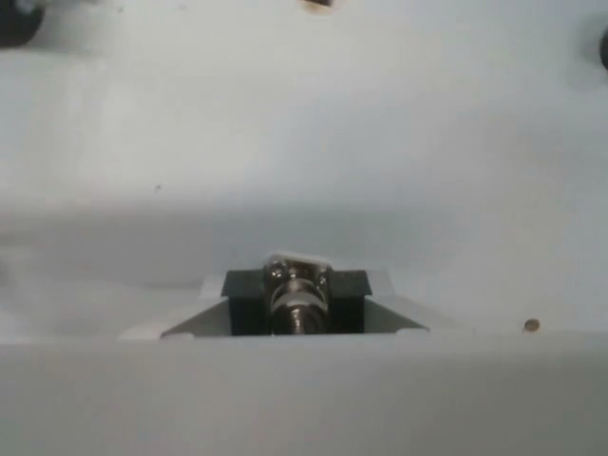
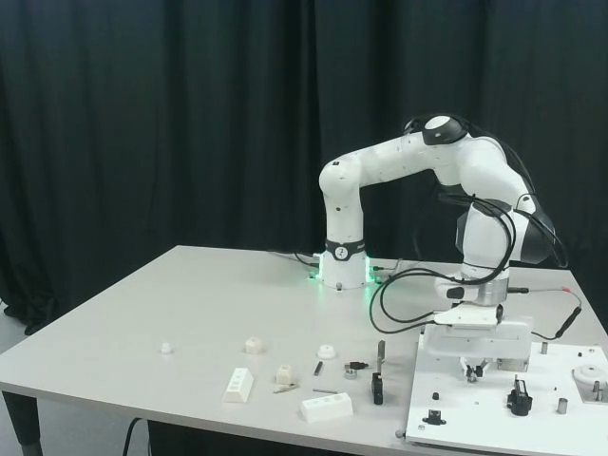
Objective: Remove BNC.
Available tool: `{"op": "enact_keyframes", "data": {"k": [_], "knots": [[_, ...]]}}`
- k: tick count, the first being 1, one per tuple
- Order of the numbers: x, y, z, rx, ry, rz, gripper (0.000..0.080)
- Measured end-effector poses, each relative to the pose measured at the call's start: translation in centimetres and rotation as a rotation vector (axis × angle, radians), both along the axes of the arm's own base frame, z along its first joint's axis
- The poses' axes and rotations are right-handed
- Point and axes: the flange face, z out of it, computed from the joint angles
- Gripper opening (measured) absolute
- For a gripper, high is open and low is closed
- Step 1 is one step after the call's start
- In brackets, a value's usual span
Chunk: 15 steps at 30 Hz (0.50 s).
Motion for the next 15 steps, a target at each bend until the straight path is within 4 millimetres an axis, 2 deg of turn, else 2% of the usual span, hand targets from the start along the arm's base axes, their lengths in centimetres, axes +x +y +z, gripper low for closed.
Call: {"op": "enact_keyframes", "data": {"k": [15], "knots": [[-0.03,0.07,0.03,-0.007,0.008,0.238,0.0124]]}}
